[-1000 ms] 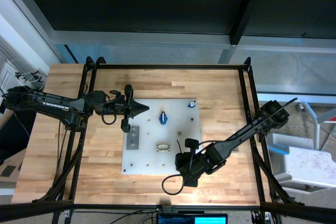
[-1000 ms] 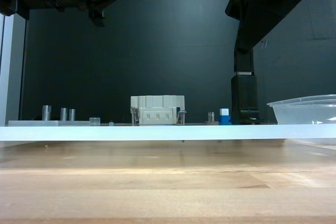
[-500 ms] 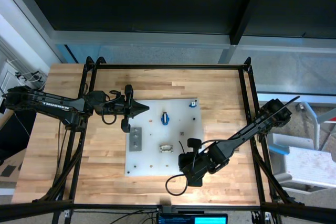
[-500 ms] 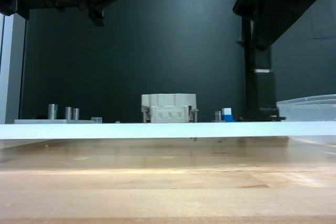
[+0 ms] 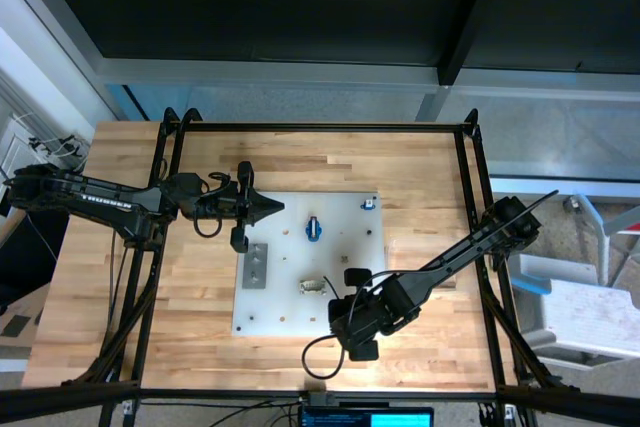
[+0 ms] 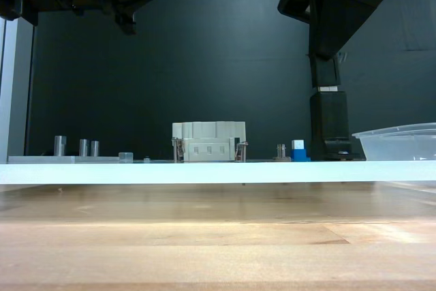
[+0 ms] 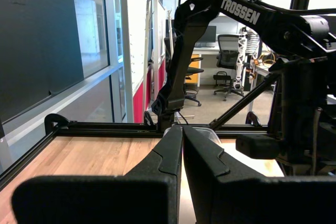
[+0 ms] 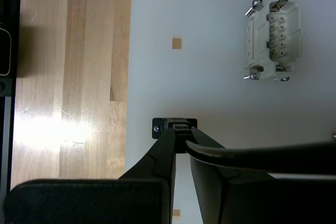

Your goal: Remove the USB connector from the USB hub and place in the container

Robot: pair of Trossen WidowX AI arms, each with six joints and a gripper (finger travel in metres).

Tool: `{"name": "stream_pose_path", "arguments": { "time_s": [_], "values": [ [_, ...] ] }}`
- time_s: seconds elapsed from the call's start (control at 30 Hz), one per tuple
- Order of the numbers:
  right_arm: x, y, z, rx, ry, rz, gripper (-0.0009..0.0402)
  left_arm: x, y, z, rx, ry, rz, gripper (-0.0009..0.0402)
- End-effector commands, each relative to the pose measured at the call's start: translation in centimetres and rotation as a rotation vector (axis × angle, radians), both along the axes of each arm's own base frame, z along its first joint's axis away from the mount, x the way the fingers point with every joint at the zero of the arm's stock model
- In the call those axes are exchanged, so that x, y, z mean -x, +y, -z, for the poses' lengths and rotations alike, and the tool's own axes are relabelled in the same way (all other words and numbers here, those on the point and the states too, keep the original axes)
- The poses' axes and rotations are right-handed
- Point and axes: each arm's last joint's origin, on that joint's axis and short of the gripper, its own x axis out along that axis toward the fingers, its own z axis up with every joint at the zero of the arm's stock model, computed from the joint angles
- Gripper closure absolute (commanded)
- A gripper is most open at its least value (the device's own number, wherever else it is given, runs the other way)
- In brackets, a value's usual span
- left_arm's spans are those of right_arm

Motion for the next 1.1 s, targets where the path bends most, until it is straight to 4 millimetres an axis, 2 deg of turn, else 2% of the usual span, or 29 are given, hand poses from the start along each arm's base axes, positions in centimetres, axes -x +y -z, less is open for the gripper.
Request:
{"name": "stream_pose_path", "arguments": {
  "time_s": [0.03, 0.47, 1.1],
  "values": [
    [-0.1, 0.0, -0.1, 0.006, 0.003, 0.000, 0.0393, 0.0, 0.0, 0.0, 0.000, 0.000, 0.000, 0.0392],
    [1.0, 0.2, -1.2, 0.033, -0.074, 0.049, 0.0393, 0.0, 0.0, 0.0, 0.000, 0.000, 0.000, 0.0392],
    [2.4, 0.0, -0.2, -0.021, -0.153, 0.088, 0.0393, 0.0, 0.0, 0.0, 0.000, 0.000, 0.000, 0.0392]
  ]
}}
